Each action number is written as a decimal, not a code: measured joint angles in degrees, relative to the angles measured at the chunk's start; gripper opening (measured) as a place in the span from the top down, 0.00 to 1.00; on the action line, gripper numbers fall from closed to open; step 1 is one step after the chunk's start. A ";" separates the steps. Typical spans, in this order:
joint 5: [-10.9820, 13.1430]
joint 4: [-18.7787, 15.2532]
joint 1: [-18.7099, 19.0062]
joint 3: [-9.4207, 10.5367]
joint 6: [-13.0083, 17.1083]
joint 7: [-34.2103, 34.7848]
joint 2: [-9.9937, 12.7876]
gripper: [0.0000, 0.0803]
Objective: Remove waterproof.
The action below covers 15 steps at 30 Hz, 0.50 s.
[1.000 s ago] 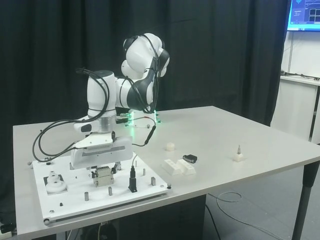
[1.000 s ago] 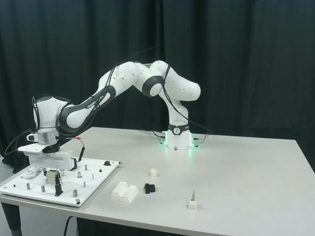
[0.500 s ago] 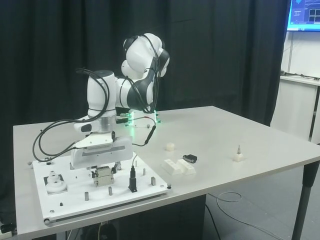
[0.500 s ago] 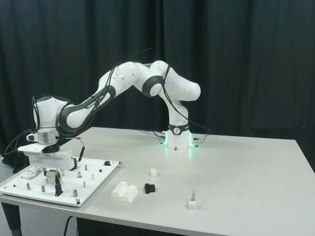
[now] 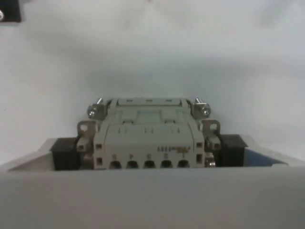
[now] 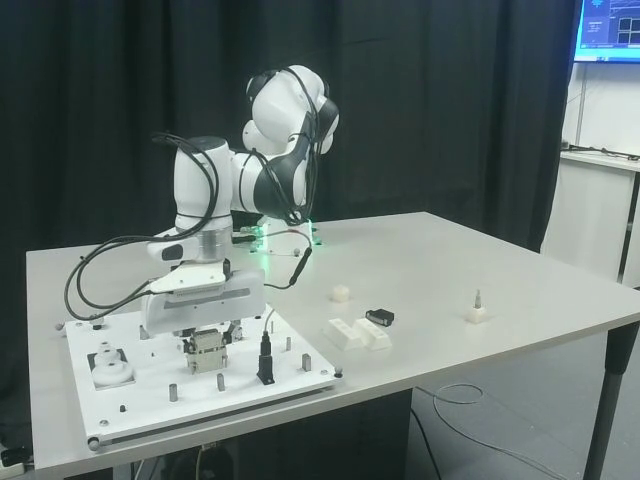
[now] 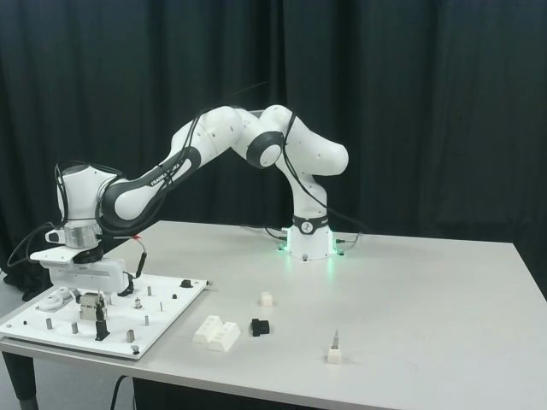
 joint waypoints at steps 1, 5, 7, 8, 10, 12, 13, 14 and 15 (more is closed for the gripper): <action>0.00 0.10 0.00 -0.05 -0.13 0.04 -0.01 0.23; 0.00 1.06 0.02 -0.59 -1.41 0.24 -0.21 0.23; 0.00 1.82 0.05 -1.01 -2.24 0.34 -0.24 0.23; 0.00 2.24 0.06 -1.23 -2.79 0.42 -0.26 0.23; 0.00 3.14 0.10 -1.81 -4.10 0.64 -0.32 0.23; 0.00 4.02 0.13 -2.36 -5.49 0.83 -0.42 0.23; 0.00 4.39 0.14 -2.58 -6.14 0.89 -0.48 0.23; 0.00 4.71 0.14 -2.75 -6.67 0.94 -0.56 0.23; 0.00 4.97 0.13 -2.90 -7.12 0.99 -0.63 0.23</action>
